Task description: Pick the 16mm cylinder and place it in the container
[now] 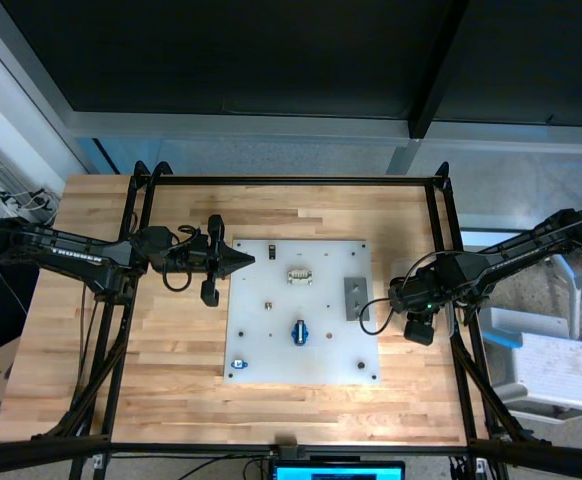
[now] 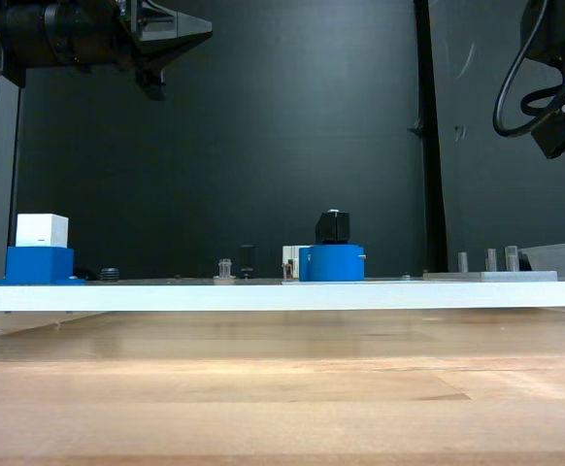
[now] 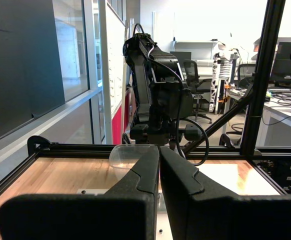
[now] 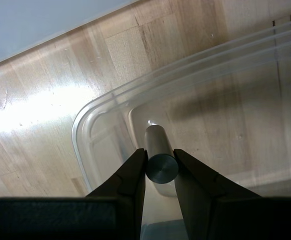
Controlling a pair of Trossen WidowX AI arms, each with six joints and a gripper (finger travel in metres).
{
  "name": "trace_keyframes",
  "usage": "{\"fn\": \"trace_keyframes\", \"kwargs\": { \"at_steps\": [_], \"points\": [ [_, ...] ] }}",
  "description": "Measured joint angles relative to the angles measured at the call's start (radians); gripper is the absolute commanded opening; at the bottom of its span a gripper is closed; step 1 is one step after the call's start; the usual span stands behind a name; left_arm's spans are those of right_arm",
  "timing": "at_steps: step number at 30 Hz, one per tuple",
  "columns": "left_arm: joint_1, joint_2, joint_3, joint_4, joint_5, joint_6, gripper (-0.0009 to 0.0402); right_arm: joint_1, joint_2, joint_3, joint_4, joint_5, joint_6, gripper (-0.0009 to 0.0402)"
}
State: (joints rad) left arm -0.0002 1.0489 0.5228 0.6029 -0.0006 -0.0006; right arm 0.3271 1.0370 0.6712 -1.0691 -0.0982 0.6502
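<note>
My right jaws pinch the grey metal cylinder point(image 4: 159, 159) by its sides, holding it over the inside of the clear shallow plastic tray point(image 4: 88, 117) on the wooden counter point(image 4: 40, 90). My left jaws, pressed together, hang above the white board's point(image 1: 271, 340) left edge.

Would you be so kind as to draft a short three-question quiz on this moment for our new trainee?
1. Multiple choice: the cylinder clamped in the right gripper hangs over: A the white board; B the container; C the grey block.
2. True or false: the left gripper, raised beside the board, is holding a part.
3. Fill in: the left gripper's jaws are ___.
Key: 1 B; 2 false; 3 shut.
</note>
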Motion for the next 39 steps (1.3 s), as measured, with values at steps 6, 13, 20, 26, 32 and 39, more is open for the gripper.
{"fn": "trace_keyframes", "kwargs": {
  "at_steps": [6,13,20,26,32,39],
  "points": [
    [0.0,0.0,0.0,0.0,0.0,0.0,0.0,0.0,0.0,0.0,0.008,0.0,0.007,0.012],
    [0.0,0.0,0.0,0.0,0.0,0.0,0.0,0.0,0.0,0.0,0.008,0.0,0.014,0.0134],
    [0.0,0.0,0.0,0.0,0.0,0.0,0.0,0.0,0.0,0.0,0.008,0.0,0.022,0.0134],
    [0.0,0.0,0.0,0.0,0.0,0.0,0.0,0.0,0.0,0.0,0.009,0.0,0.023,0.0134],
    [0.0,0.0,0.0,0.0,0.0,0.0,0.0,0.0,0.0,0.0,0.009,0.0,0.023,0.0134],
    [0.0,0.0,0.0,0.0,0.0,0.0,0.0,0.0,0.0,0.0,0.01,0.0,0.023,0.0134]
  ]
}}
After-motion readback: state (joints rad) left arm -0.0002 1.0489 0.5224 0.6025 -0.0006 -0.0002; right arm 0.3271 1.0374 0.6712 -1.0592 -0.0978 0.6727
